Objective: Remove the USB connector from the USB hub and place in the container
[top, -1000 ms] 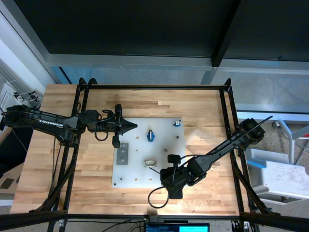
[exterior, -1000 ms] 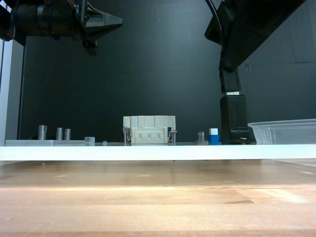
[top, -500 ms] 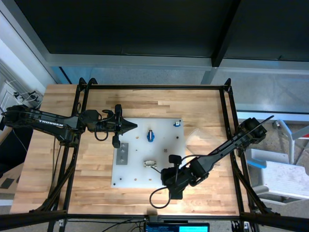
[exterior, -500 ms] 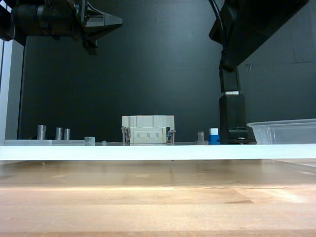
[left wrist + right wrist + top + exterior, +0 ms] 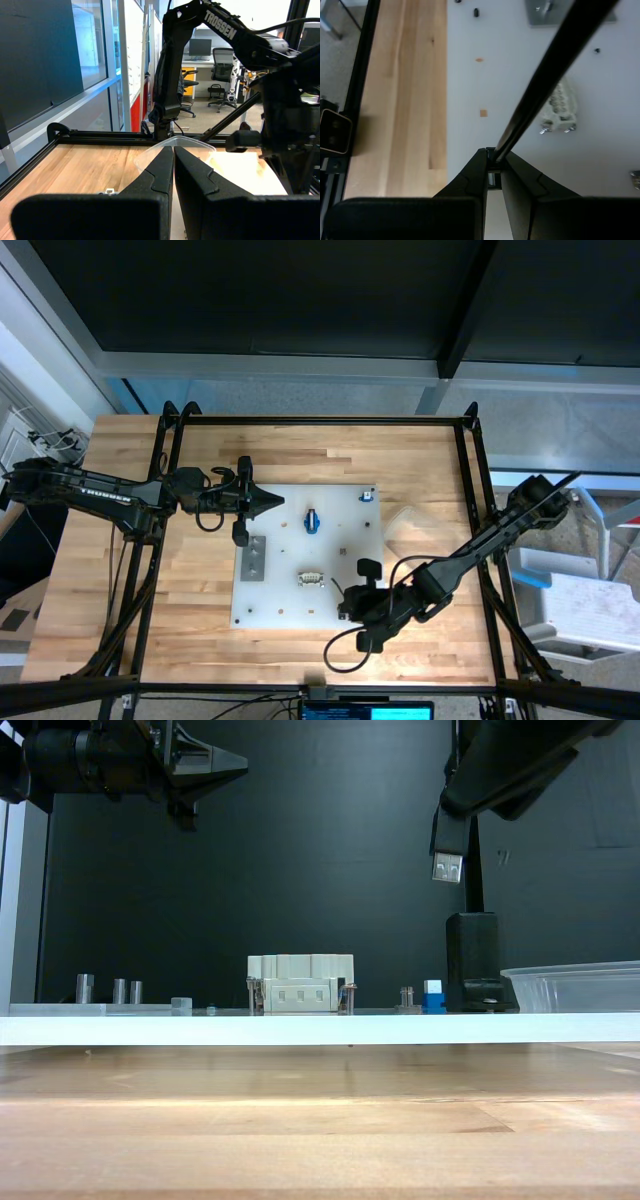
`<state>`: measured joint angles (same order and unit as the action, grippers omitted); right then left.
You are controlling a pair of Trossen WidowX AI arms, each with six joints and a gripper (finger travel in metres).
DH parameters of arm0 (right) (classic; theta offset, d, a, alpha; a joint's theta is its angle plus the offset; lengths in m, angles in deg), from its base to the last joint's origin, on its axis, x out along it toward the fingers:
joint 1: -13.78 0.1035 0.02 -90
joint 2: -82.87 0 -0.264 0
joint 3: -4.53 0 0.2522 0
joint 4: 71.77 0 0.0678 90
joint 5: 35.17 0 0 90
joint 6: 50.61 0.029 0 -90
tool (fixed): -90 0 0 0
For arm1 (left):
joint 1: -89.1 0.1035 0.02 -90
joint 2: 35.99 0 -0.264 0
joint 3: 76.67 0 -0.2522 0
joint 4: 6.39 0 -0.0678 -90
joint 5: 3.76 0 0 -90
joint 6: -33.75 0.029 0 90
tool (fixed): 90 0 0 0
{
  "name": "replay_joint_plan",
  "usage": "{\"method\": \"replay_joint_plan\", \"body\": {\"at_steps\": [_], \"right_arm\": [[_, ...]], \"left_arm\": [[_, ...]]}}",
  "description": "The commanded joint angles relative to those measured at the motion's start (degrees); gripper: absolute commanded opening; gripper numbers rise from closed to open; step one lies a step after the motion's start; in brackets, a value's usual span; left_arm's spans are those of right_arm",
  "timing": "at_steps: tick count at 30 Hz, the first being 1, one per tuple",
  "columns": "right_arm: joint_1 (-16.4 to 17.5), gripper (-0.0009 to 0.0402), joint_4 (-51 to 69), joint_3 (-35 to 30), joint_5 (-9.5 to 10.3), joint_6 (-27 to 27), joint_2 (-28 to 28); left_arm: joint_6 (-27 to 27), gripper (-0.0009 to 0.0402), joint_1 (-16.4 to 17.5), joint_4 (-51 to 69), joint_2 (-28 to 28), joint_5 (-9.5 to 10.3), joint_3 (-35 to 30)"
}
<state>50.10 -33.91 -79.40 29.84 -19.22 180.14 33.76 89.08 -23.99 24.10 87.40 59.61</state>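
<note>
White board (image 5: pixel 285 612); right end effector (image 5: pixel 492 169) pinching USB connector (image 5: pixel 450 852) above USB hub (image 5: pixel 472 962); left end effector (image 5: pixel 277 502) pressed together, aloft leftward.

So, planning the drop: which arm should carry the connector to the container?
Right: the right tool grips the USB connector above the USB hub, near the container. The left tool hovers shut, far across the board.

USB connector (image 5: pixel 449 848) hangs above USB hub (image 5: pixel 472 960), near clear container (image 5: pixel 578 984)

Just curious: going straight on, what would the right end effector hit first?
The right end effector points down; its USB connector lands first, likely on the USB hub or white board beside; depth unclear. The left end effector hovers high, shut.
</note>
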Motion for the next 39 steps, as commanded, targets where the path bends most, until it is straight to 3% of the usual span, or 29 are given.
{"method": "replay_joint_plan", "body": {"at_steps": [1,26,29,34,39], "right_arm": [[0.6,0.0,-0.6,1.7,0.07,0.9,-0.5],[0.9,0.0,1.3,1.7,-0.33,0.5,-2.6],[0.7,0.0,2.3,1.7,0.44,0.6,-3.9],[-0.7,0.0,4.9,1.7,4.0,1.4,-6.9],[-1.7,0.0,9.3,1.7,4.26,1.9,-10.2]], "left_arm": [[0.0,0.0001,0.0,0.0,0.0,0.0,0.0],[0.0,0.0001,0.0,0.0,0.0,-0.02,0.0],[0.0,0.0001,0.0,0.0,0.0,-0.02,0.0],[0.0,0.0001,0.0,0.0,0.0,0.0,0.0],[0.0,0.0001,0.0,0.0,0.0,0.0,0.0]]}}
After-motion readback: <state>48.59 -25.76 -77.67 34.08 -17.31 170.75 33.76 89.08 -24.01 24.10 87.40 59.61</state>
